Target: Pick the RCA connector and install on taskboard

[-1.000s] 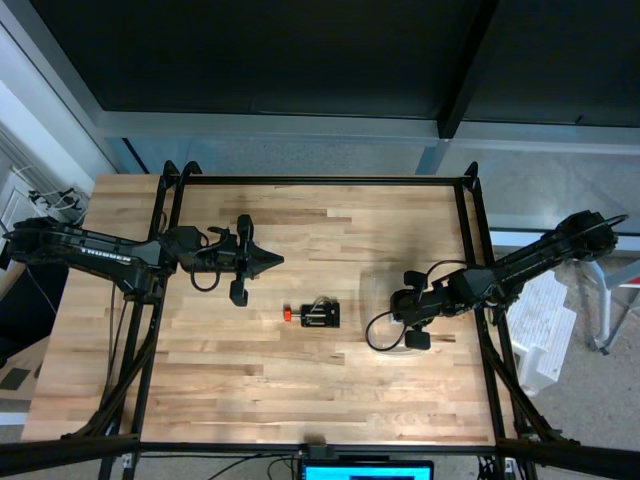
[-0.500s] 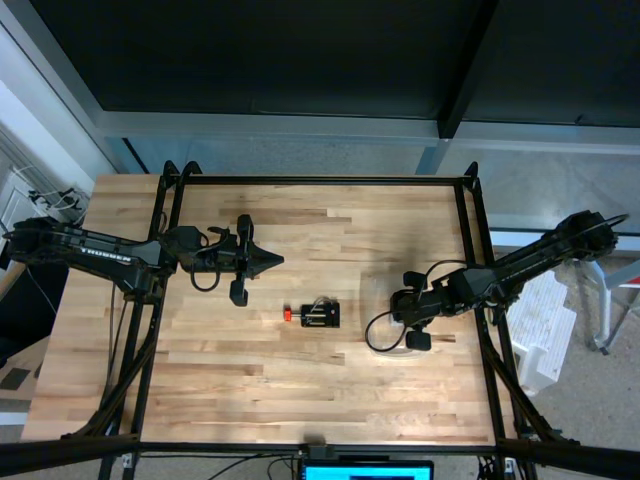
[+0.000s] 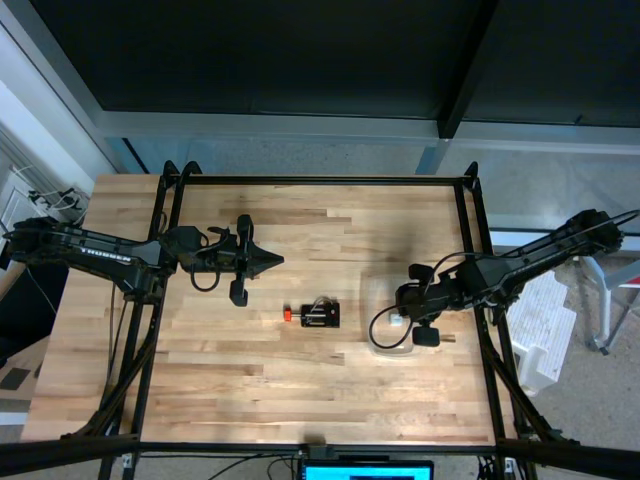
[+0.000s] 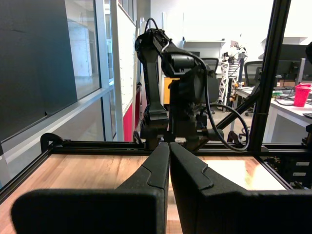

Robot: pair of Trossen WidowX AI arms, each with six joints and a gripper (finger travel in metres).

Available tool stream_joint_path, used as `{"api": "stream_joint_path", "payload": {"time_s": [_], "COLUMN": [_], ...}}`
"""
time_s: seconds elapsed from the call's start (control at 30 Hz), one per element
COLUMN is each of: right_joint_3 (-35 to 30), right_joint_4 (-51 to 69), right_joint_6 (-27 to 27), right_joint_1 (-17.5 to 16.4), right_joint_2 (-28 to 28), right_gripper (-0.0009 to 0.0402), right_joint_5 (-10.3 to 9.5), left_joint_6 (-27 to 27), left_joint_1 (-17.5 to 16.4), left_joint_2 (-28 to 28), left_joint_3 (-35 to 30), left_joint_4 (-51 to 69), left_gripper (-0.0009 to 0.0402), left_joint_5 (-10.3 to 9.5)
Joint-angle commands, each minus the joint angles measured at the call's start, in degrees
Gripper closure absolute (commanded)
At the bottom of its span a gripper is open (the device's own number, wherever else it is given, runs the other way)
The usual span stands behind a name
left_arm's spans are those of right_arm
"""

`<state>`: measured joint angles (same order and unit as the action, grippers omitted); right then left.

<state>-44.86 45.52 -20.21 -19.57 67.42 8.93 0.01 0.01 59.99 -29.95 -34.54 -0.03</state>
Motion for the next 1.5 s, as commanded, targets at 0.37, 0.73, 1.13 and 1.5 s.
{"api": "stream_joint_path", "payload": {"time_s": [0.37, 0.73, 1.13, 1.5], "right_joint_3": [-5.9, -12.9, -23.0, -29.3], "right_joint_4": [5.4, 6.5, 6.3, 4.1], "right_joint_6": [-0.3, 0.6, 3.3, 5.8], "right_joint_1": [0.0, 3.0, 6.3, 8.2], "right_joint_2": [-0.1, 8.2, 20.3, 27.9], "right_gripper": [0.0389, 0.0389, 0.0389, 0.0389], "right_joint_5": [0.04, 0.00, -0.63, -1.46], "left_joint_6": [0.0, 0.0, 0.0, 0.0], "left_joint_1": [0.0, 0.0, 0.0, 0.0], "left_joint_2": [0.0, 0.0, 0.0, 0.0], "left_joint_3": [0.0, 0.0, 0.0, 0.0], "left_joint_4": [0.0, 0.0, 0.0, 0.0], "left_gripper": [0.0393, 0.0393, 0.0393, 0.0393], "left_joint_5": [0.00, 0.00, 0.00, 0.00]}}
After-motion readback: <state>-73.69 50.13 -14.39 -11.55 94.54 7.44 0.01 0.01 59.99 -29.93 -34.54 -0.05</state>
